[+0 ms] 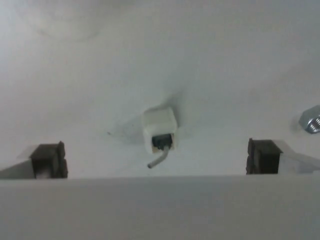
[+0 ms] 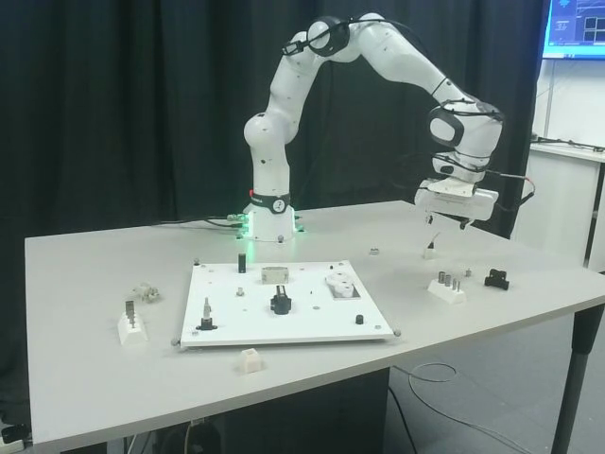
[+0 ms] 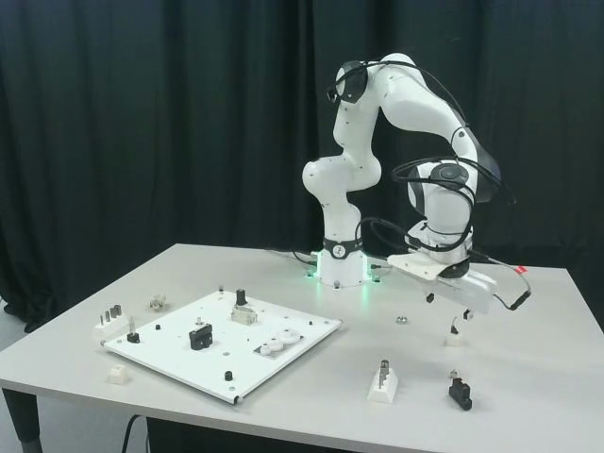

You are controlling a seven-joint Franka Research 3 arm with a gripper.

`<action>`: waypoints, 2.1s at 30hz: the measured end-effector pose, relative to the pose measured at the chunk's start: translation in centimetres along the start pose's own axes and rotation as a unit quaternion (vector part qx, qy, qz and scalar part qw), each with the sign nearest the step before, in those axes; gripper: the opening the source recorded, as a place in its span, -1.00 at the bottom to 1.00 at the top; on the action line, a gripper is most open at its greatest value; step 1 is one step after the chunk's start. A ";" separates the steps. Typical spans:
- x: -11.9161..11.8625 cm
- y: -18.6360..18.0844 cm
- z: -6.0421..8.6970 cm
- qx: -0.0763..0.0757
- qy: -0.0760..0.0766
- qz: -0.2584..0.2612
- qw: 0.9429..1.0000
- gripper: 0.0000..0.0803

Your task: Pick USB.

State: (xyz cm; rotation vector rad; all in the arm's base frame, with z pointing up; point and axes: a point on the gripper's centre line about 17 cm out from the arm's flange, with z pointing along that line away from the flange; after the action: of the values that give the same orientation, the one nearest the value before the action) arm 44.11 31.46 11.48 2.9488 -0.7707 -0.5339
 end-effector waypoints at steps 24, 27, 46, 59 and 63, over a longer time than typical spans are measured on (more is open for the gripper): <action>-2.2 1.2 4.1 -0.015 -0.024 -0.066 0.997 0.99; -2.5 1.2 4.7 -0.014 -0.025 -0.069 0.997 0.99; -3.1 1.1 6.8 -0.009 -0.018 -0.056 0.998 0.99; -3.1 0.9 7.3 -0.005 -0.013 -0.052 0.999 0.94; -3.1 0.9 7.3 -0.003 -0.011 -0.052 0.999 0.94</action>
State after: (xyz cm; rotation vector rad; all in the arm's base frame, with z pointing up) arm 38.71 32.49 5.68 2.9951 -0.6173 -0.5738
